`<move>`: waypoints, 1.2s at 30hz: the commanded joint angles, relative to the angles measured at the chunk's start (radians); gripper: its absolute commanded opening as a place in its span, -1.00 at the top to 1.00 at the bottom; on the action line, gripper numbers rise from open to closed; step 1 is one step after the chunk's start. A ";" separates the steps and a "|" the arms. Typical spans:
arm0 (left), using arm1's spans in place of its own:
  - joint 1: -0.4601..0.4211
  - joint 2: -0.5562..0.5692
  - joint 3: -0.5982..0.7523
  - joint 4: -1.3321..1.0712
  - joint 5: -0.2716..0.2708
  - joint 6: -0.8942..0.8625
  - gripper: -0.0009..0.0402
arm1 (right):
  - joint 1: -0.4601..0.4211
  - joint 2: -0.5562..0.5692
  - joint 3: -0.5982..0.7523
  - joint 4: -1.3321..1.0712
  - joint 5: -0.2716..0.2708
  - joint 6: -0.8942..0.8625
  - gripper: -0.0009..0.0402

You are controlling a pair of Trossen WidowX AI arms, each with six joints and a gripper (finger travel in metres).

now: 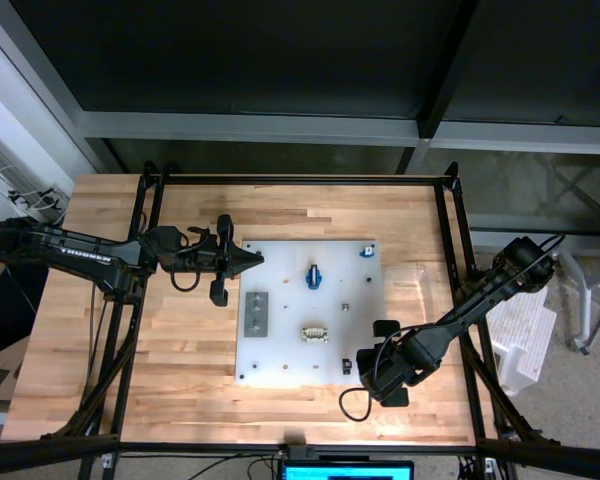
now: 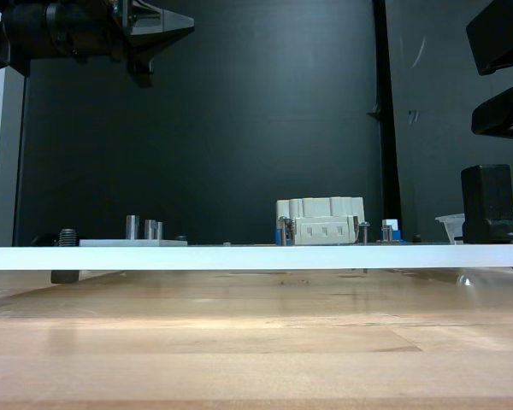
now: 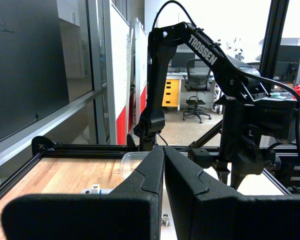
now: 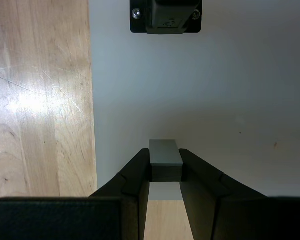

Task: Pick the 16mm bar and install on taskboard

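the pick looks done, with the right gripper (image 4: 165, 169) clamped on the 16mm bar (image 4: 165, 152) above the taskboard (image 4: 230, 100) near its edge by the table (image 4: 40, 100), the left gripper (image 3: 163, 151) closed empty over the far left side, and seating left to do.

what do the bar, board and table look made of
The bar: matte grey, sharp-edged, likely metal, possibly plastic; held in the right tool over the board's near right corner. The board: smooth flat white, probably plastic. The table: wood, grain and plank seams visible, slight sheen. The left tool, shut, hangs above the board's far left corner.
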 commanded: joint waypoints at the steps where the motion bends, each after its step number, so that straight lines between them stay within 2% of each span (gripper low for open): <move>1: 0.000 0.000 0.000 0.000 0.000 0.000 0.96 | 0.000 0.000 0.001 0.003 0.000 0.004 0.70; 9: 0.000 0.000 0.000 0.000 0.000 0.000 0.96 | 0.000 0.000 0.001 0.005 0.000 0.003 0.23; 16: 0.000 0.000 0.000 0.000 0.000 0.000 0.96 | 0.000 -0.009 0.001 0.004 0.000 0.003 -0.01; 20: 0.000 0.000 0.000 0.000 0.000 0.000 0.96 | 0.000 -0.028 0.002 0.001 0.000 0.004 -0.04; 36: 0.000 0.000 0.000 0.000 0.000 0.000 0.96 | 0.002 -0.186 0.001 -0.024 0.000 0.000 0.04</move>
